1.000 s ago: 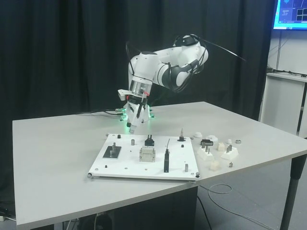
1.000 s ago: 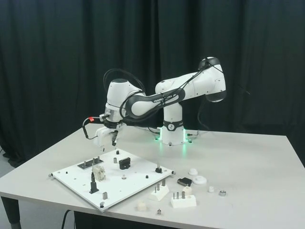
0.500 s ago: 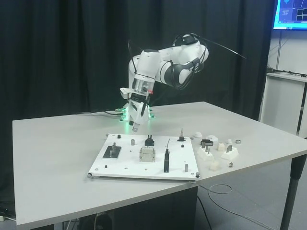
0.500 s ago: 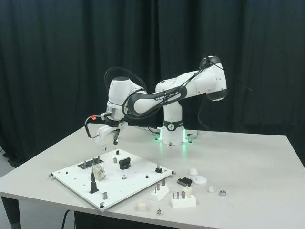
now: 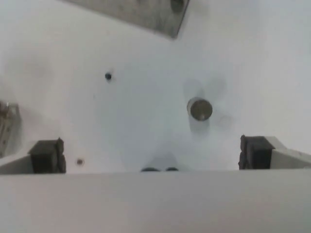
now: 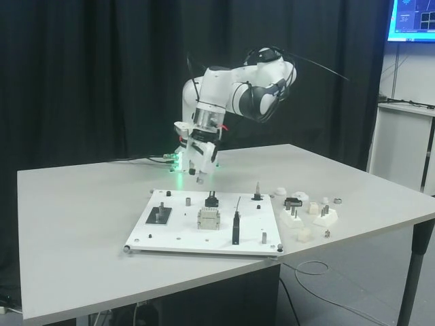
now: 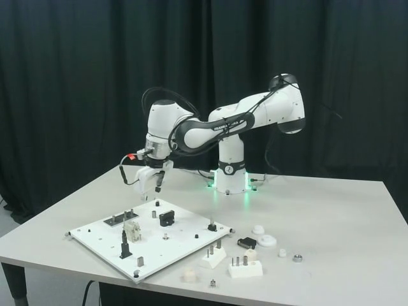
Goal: Pick square peg 3.
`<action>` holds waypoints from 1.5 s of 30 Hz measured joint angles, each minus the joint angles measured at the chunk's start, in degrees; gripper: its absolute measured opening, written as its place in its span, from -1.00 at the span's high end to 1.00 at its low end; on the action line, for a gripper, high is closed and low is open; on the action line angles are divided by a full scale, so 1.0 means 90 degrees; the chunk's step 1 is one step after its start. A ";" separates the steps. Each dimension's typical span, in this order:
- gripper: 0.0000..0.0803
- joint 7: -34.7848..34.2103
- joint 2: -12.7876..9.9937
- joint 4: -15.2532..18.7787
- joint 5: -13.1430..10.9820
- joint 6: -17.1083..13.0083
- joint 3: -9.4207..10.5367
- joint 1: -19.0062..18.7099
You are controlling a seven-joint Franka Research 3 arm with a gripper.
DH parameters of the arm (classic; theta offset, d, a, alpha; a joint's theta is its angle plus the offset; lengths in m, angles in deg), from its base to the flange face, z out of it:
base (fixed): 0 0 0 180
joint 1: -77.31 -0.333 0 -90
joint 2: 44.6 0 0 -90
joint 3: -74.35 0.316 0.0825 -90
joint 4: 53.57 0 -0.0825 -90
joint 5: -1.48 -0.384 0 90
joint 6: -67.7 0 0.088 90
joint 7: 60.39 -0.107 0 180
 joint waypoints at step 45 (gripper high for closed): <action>-0.99 0.4399 0.0101 -0.1061 -0.0421 0.0988 0.0218 -0.0678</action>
